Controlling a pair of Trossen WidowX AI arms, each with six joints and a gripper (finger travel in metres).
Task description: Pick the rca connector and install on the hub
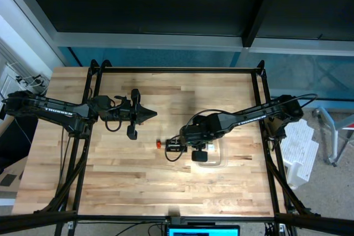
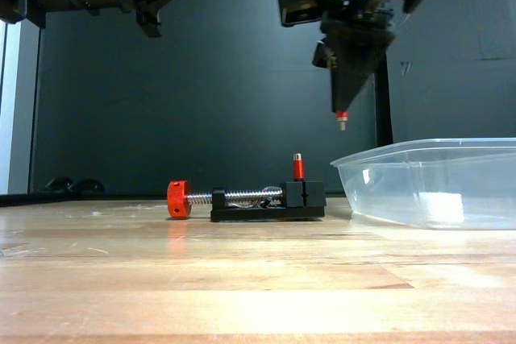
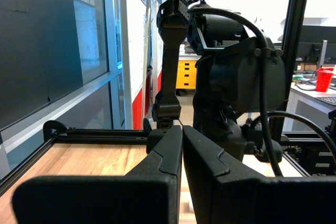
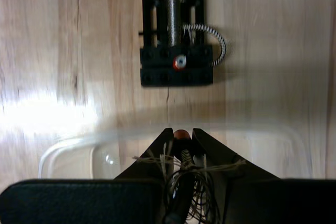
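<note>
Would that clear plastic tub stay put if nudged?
Probably not: the clear tub looks thin-walled, so likely light and apt to slide on the smooth table. Its walls may flex. The right gripper, shut on the rca connector, hangs near its rim; the left gripper hangs shut, far off.

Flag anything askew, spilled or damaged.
Nothing stands out. The hub lies flat beside the tray; the right pincer holds the rca connector above the tray's rim; the left pincer hangs shut over the left side.
</note>
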